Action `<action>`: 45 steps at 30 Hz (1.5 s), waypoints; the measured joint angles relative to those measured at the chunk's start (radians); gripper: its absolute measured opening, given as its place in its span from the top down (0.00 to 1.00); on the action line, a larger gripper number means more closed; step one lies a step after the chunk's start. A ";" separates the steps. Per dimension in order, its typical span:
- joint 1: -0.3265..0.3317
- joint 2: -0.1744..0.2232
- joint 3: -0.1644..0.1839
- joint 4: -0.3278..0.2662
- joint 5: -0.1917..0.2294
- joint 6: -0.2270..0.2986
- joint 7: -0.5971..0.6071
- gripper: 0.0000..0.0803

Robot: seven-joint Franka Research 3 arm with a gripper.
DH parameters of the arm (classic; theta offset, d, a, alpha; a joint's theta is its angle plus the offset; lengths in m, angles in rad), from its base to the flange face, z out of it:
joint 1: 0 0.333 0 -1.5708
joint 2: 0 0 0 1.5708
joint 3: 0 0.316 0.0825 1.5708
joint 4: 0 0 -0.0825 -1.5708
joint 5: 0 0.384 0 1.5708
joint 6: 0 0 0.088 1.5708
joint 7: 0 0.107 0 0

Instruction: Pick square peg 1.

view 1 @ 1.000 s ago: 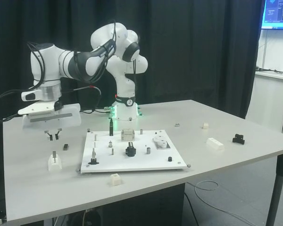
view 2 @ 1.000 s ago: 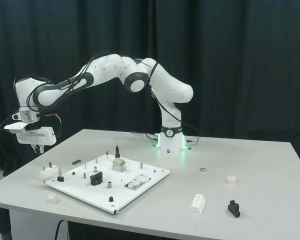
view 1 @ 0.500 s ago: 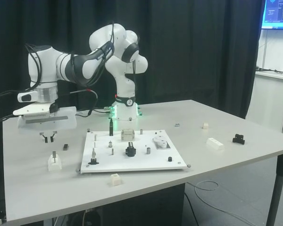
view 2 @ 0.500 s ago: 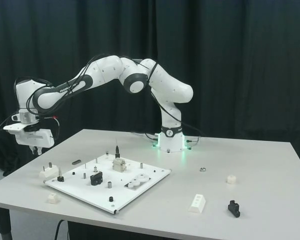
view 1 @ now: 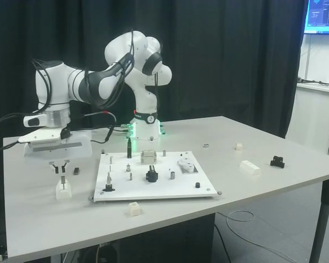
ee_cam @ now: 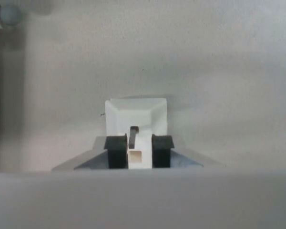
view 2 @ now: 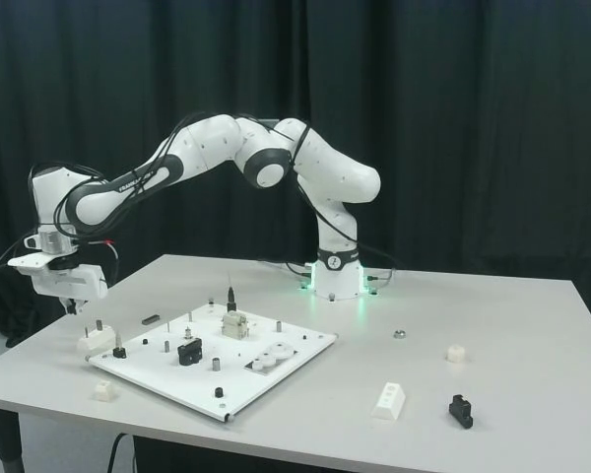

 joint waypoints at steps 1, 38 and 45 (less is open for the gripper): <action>0.001 0.001 0.000 0.000 0.000 0.001 0.001 0.87; 0.005 0.045 0.004 -0.020 0.000 0.006 0.015 0.87; 0.005 0.045 0.004 -0.025 0.000 0.001 0.015 0.87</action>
